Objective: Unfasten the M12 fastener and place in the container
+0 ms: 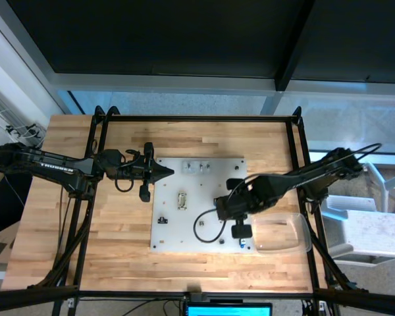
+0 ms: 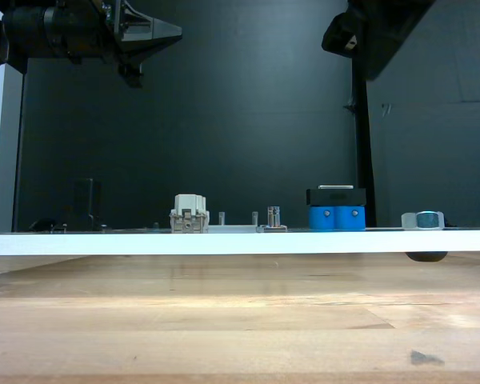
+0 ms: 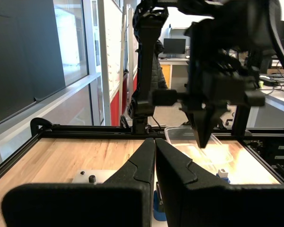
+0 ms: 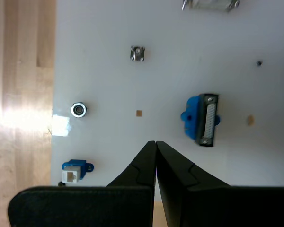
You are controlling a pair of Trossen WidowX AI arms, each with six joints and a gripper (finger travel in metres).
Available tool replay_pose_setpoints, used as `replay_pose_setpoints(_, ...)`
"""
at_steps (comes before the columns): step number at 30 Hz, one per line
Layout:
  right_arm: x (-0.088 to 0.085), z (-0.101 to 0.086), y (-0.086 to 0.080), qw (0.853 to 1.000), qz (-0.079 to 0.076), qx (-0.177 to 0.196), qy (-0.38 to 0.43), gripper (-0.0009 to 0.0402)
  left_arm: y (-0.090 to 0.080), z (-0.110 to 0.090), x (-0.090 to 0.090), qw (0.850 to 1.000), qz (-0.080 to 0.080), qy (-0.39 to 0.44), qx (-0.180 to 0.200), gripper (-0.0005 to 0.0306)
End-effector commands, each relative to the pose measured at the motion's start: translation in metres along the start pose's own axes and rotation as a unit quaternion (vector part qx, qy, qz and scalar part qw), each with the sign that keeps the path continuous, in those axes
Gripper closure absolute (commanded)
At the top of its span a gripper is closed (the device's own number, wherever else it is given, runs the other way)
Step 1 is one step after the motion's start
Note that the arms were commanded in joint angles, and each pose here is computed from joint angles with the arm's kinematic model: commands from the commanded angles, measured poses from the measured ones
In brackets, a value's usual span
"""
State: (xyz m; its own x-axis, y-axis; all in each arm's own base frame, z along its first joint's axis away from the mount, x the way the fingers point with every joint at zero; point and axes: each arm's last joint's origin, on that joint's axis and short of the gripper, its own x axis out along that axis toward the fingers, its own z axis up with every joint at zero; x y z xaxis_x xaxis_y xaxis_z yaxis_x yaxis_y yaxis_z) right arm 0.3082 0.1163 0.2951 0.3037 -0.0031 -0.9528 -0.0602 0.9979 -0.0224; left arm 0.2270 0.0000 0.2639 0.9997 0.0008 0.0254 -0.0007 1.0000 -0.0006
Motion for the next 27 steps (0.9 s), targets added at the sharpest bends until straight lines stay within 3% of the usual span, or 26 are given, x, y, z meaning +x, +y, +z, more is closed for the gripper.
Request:
replay_pose_setpoints(1,0.013,0.007,0.016,1.000,-0.001,0.015,0.018,0.0393,0.000,0.000,0.000,1.000,0.000,0.000,0.000,0.0300)
replay_pose_setpoints(11,0.044,0.020,0.051,0.997,-0.009,0.055,0.061,0.0374,0.000,0.000,0.000,1.000,0.000,0.000,0.000,0.0300)
replay_pose_setpoints(16,0.058,0.021,0.060,0.996,-0.004,0.055,0.073,0.0316,0.000,0.000,0.000,1.000,0.000,0.000,0.000,0.0300)
replay_pose_setpoints(27,0.092,0.016,0.075,0.993,-0.010,0.074,0.086,0.0189,0.000,0.000,0.000,1.000,0.000,0.000,0.000,0.0300)
